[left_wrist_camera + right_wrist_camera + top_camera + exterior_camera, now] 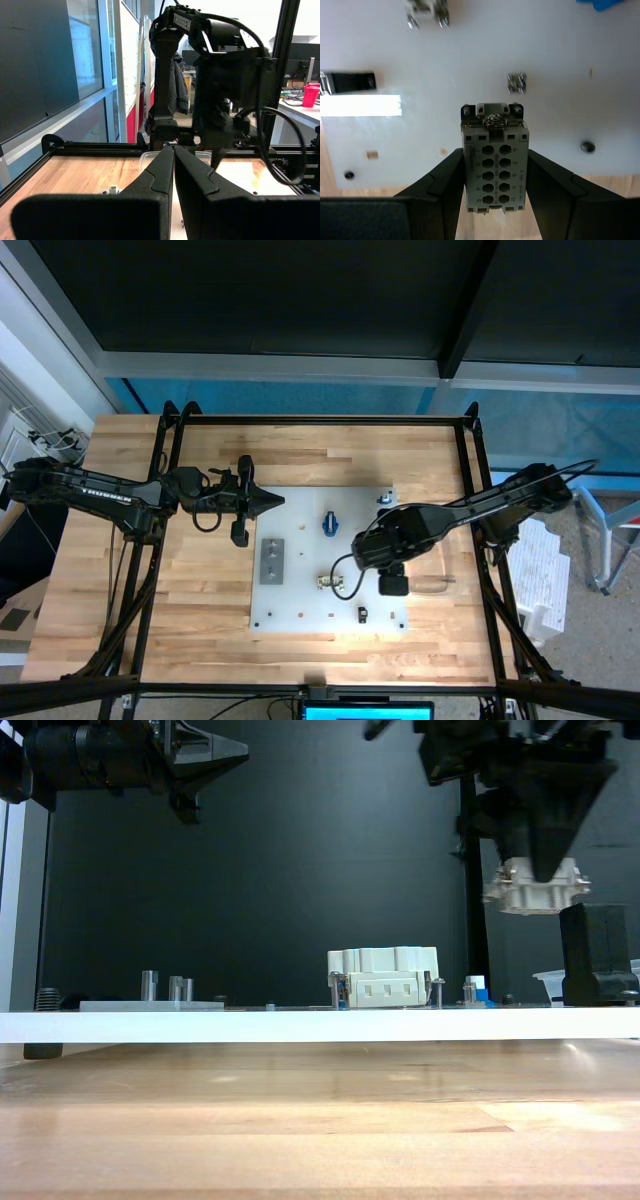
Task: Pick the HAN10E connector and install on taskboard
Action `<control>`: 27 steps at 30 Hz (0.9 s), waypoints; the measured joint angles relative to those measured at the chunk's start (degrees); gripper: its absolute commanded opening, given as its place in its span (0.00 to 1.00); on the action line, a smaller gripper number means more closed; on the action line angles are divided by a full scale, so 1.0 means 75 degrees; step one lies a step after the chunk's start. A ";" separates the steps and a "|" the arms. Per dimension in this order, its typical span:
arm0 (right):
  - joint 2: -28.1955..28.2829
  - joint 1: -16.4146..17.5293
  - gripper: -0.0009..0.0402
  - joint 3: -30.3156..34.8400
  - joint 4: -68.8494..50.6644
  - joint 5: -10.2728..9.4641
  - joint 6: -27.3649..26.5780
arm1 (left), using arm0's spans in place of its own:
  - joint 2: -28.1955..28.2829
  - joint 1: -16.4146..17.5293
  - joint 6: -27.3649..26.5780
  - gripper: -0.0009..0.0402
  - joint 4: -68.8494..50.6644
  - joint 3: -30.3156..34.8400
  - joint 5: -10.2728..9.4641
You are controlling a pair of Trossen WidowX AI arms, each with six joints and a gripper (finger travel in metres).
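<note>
The HAN10E connector (494, 160) is clamped in your right hand (545, 855). The two black fingers (445, 185) press on its long sides and cover them, so only the face with two rows of numbered pin holes and the metal clip at one end shows. From table height it hangs clear above the taskboard (300, 618), touching nothing below. Its upper part is hidden behind the fingertips, and the arm above is cut off by the frame. From above you cannot see the connector at all, because the hand sits over it, above the board's right half.

A beige housing (383, 978) stands on the board to the left of the held connector and lower. Whether the two line up in depth cannot be told. A black part (598, 955) stands on the board just right of the connector and below it.

The grey block (272, 560) and blue fitting (330, 523) sit further left and far.

Your left hand (174, 155) is clenched on nothing, raised over the counter (200, 620) by the board's far-left corner.
</note>
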 measured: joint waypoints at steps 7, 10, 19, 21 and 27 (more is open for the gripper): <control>0.0810 0.0058 0.08 0.0880 -0.0009 -0.0020 0.0085 | 0.0000 0.0000 0.0000 0.02 0.0000 0.0000 0.0000; 0.1148 0.0067 0.08 0.1230 -0.0017 -0.0026 0.0137 | -0.0003 0.0000 0.0000 0.02 0.0000 0.0003 0.0000; 0.2055 0.0079 0.08 0.2224 -0.0111 -0.0160 0.0140 | 0.0000 0.0000 0.0000 0.02 0.0003 0.0003 0.0003; 0.2244 0.0076 0.08 0.2457 -0.0204 -0.0160 0.0137 | -0.0003 0.0000 0.0000 0.02 0.0000 0.0000 0.0000; 0.2661 0.0073 0.08 0.3077 -0.0402 -0.0157 0.0122 | 0.0000 0.0000 0.0000 0.02 -0.0003 0.0003 0.0000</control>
